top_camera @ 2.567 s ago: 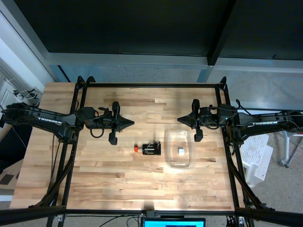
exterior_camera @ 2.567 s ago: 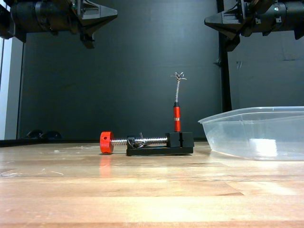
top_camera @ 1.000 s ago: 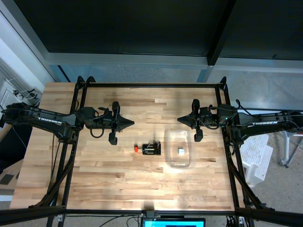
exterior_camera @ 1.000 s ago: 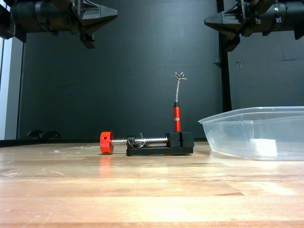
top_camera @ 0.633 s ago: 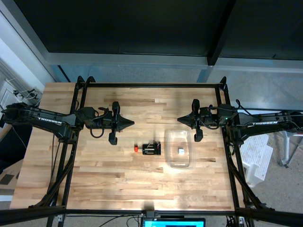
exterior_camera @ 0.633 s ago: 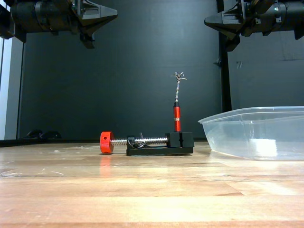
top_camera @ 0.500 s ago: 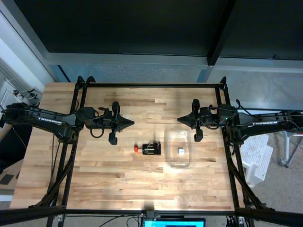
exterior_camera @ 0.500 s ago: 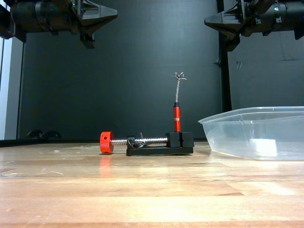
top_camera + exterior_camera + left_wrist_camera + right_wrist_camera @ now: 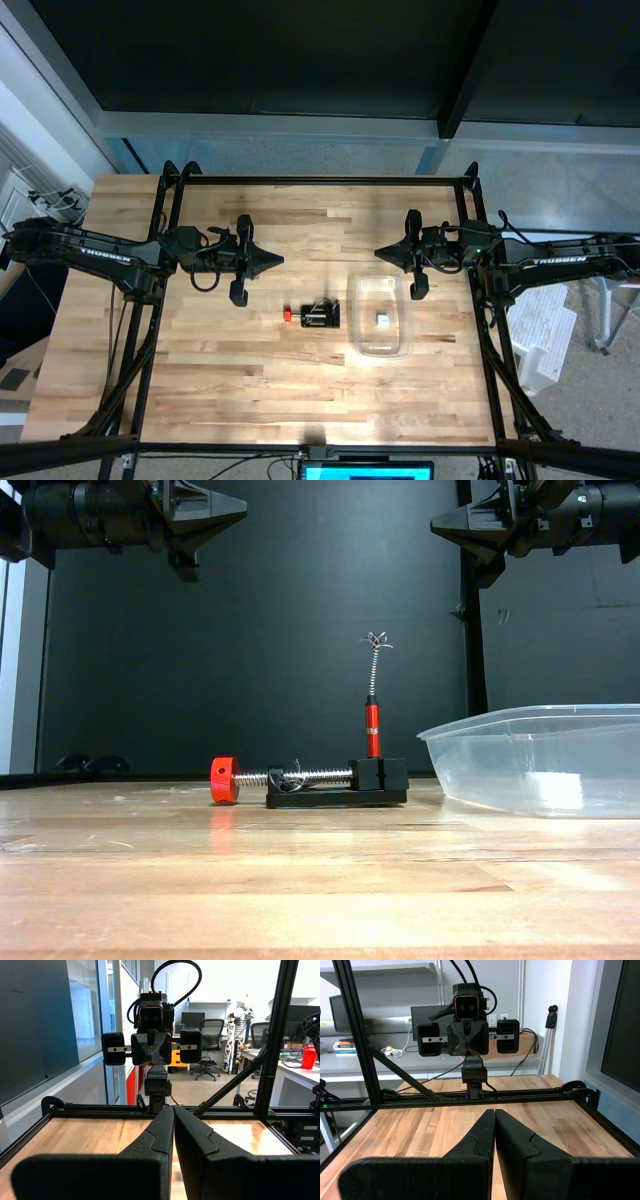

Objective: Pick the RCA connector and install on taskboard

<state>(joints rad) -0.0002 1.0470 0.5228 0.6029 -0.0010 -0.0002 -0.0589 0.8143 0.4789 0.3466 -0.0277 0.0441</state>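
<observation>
Nothing of the task looks done yet, as far as I can judge. Both arms hang high above the table [image 9: 250, 385], well apart from everything on it.

The left gripper [image 9: 281, 261] is at about 10 o'clock from the taskboard [image 9: 322, 316]. Its fingers are pressed together along their length and hold nothing, as its wrist view shows. The right gripper [image 9: 377, 252] is at about 1 o'clock from the taskboard, its fingers likewise closed tight and empty. The two tips point at each other across the middle.

The taskboard lies flat near the table's centre, its red knob [image 9: 287, 314] at its 9 o'clock end. In the low view a thin red post [image 9: 372, 730] topped by coiled wire stands upright on its other end.

Just beside the taskboard, at its 3 o'clock, is a clear tray [image 9: 357, 330] with a small white bit [image 9: 382, 319] inside.

I cannot pick out the connector anywhere. It is too small to tell from the wires and fittings, and I cannot say whether it lies in the tray, on the table or at the taskboard.

So the whole job seems left to do:
- find the connector
- open one gripper and bring it down over the connector
- pinch it and carry it to the taskboard
- seat it there
</observation>
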